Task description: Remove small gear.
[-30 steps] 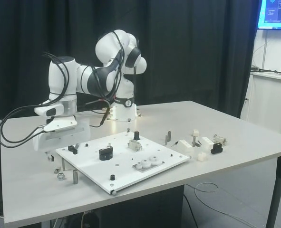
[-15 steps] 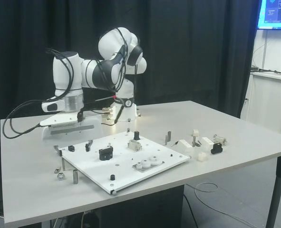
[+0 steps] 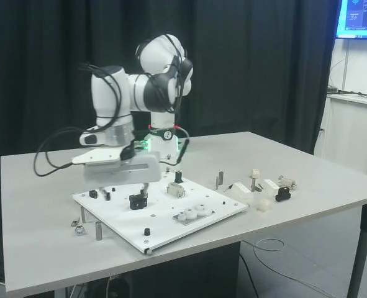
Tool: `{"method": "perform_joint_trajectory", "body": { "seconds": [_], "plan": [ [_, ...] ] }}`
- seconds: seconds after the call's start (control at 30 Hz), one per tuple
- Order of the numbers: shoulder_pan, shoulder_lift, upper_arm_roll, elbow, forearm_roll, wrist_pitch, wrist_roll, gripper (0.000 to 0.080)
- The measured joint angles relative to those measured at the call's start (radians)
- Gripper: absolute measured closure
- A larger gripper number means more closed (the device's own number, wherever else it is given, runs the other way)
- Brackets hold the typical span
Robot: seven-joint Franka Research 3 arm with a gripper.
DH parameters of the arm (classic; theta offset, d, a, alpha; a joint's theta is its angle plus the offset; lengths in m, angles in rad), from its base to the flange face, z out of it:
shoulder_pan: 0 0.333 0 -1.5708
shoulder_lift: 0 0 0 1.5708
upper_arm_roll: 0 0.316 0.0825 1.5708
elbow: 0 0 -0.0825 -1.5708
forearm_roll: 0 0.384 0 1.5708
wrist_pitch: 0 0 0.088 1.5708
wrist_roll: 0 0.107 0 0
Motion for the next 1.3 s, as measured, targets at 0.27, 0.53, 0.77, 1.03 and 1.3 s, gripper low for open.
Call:
{"method": "perform_joint_trajectory", "body": {
  "seconds": [0.27,0.53,0.77,1.03,1.3],
  "plan": [
    [0.058,-0.001,-0.009,0.000,0.006,-0.023,0.218,0.0003],
    [0.112,-0.002,-0.014,0.000,0.006,-0.055,0.373,0.0003],
    [0.155,-0.003,-0.014,-0.003,0.006,-0.058,0.565,0.0003],
    [0.207,-0.003,-0.016,-0.012,0.004,-0.057,0.688,0.0003],
    [0.272,-0.003,-0.030,-0.043,-0.024,-0.028,0.825,0.0003]
  ]
}}
